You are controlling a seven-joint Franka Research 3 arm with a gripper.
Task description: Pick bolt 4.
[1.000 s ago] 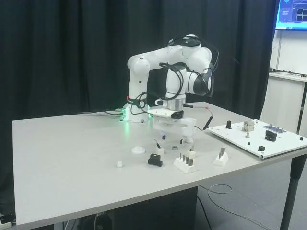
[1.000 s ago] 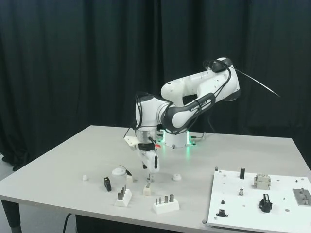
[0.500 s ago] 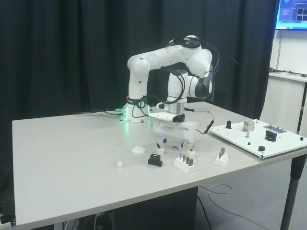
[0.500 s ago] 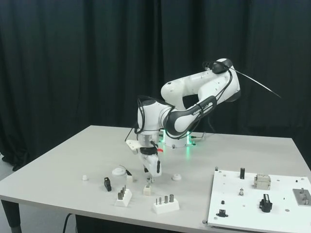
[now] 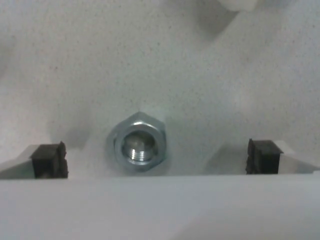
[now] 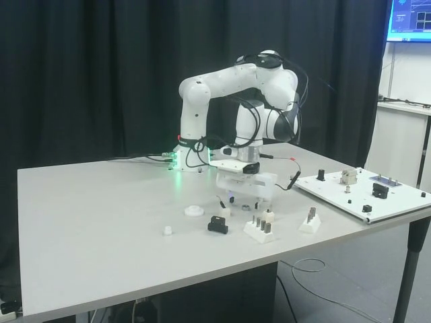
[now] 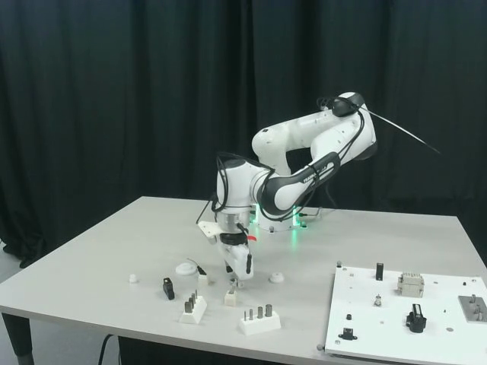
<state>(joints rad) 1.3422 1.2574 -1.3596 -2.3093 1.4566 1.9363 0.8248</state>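
We've dropped lower than a second ago, and our gripper (image 5: 155,157) hangs fingers spread, the bolt (image 5: 136,142) standing between the pads (image 5: 49,159) untouched in its white holder (image 7: 230,298), the arm (image 7: 304,163) bent steeply over the grey table (image 6: 94,208).

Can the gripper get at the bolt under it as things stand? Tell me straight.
Probably yes. In the wrist view the gripper is open, with the bolt standing between its fingertips and nothing in the gaps on either side.
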